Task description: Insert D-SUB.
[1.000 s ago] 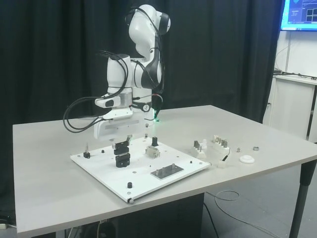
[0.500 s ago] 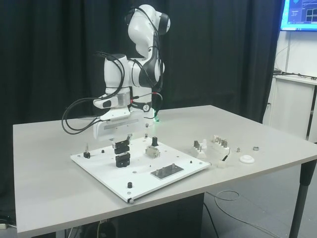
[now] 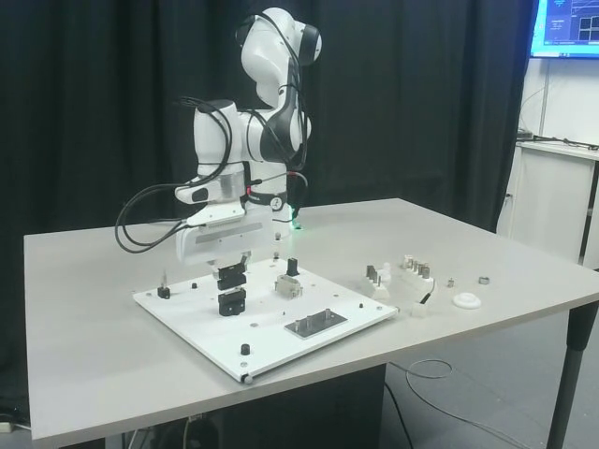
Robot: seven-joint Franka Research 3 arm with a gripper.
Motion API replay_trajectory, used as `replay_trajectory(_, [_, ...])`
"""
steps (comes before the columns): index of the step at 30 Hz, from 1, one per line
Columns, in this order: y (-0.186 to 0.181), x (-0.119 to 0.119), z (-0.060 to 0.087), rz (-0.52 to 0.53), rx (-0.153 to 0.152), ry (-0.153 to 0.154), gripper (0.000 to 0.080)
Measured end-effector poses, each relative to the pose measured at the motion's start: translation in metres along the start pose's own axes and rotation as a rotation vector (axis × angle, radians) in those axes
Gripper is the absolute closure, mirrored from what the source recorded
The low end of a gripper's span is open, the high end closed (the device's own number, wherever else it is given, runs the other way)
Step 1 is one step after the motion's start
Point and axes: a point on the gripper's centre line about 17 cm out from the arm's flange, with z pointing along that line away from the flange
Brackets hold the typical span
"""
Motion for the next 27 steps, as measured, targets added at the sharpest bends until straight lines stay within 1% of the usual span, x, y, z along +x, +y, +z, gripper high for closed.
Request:
replay_trajectory(15, [0.0037, 0.0040, -0.0011, 0.003, -0.015, 0.012, 0.0417])
replay_trajectory(27, [0.0057, 0.0075, 0.0042, -0.009, -0.031, 0.015, 0.0417])
